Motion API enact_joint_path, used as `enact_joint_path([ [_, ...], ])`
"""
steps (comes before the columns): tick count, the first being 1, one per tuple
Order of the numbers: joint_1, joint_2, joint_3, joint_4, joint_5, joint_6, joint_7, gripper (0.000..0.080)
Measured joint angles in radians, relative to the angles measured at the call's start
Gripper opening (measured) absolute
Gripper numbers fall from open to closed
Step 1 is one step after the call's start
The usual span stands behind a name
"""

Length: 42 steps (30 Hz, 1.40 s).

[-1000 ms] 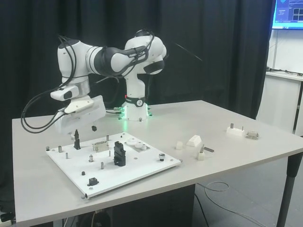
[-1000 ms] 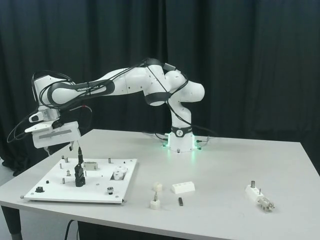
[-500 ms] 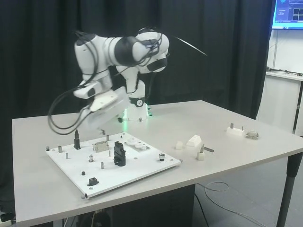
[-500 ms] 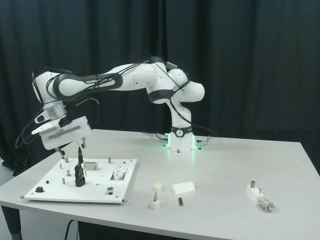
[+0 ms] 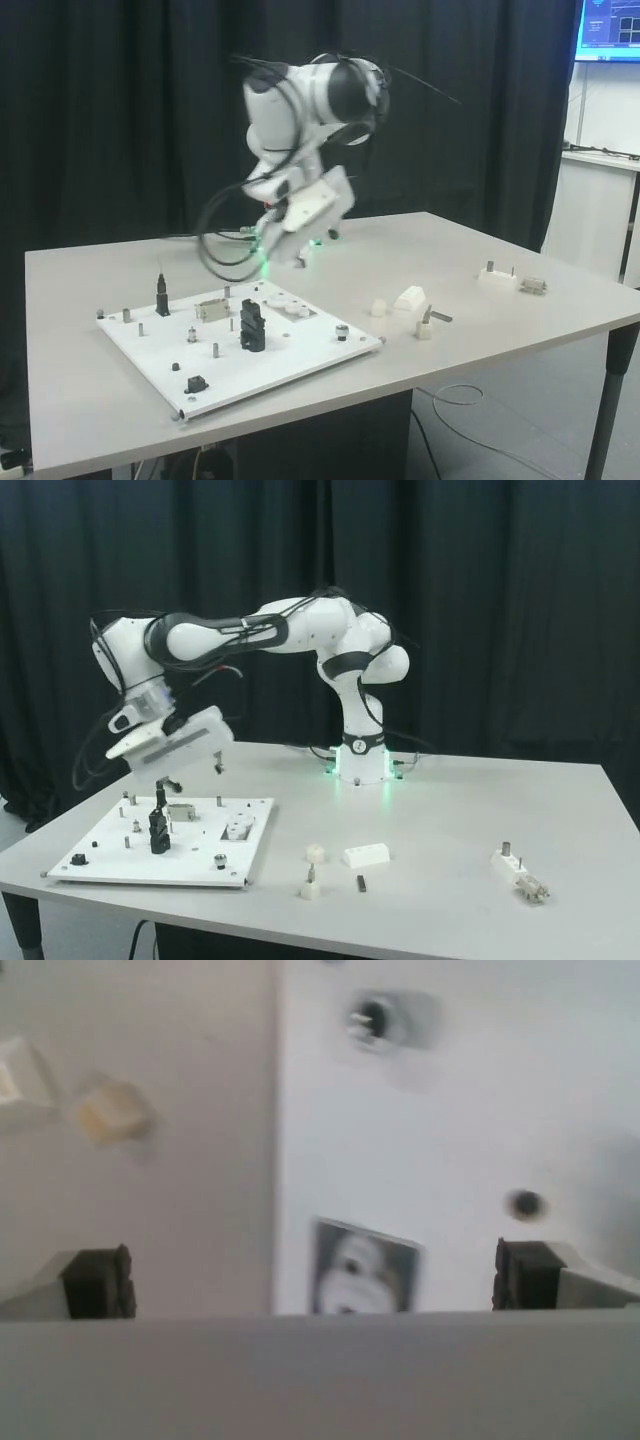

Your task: Pick round peg 1.

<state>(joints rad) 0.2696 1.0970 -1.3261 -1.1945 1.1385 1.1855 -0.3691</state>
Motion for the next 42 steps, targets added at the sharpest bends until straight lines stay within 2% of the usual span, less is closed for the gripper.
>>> enact_joint_path([
  [9,0.164,-0.022,0.029,-0.057,-0.028,-0.012,0.143,0.0800],
  [17,0.351,-0.033,0.036,-0.149,-0.029,0.016,0.267,0.0800],
  [25,0.565,-0.042,0.028,-0.260,-0.011,0.088,0.385,0.0800],
  [36,0.870,-0.041,-0.033,-0.418,0.058,0.208,0.523,0.0800],
  [42,1.016,-0.040,-0.054,-0.483,0.089,0.291,0.595,0.0800],
])
